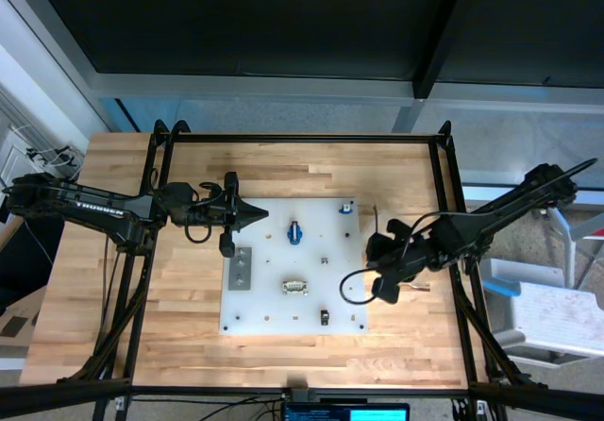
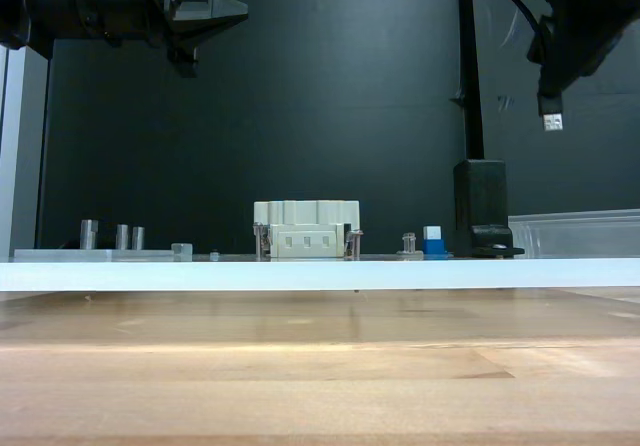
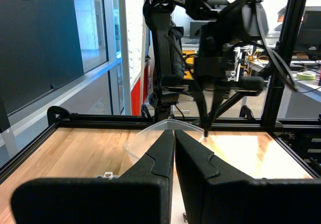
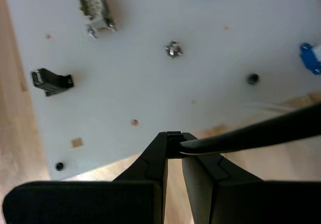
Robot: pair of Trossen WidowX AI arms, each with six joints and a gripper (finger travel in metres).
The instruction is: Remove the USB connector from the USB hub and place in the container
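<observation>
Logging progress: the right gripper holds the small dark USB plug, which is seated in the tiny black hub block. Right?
Not quite. The right gripper is shut on the USB plug, but the low view shows the plug hanging in the air, clear of the hub. The left gripper hovers shut over the white board's far-left corner.

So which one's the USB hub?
Find the white board: left gripper over its far left corner, right gripper holding the USB connector at its right edge. Toward the near right corner, the USB hub is the only black block, unlike the beige connector nearby.
</observation>
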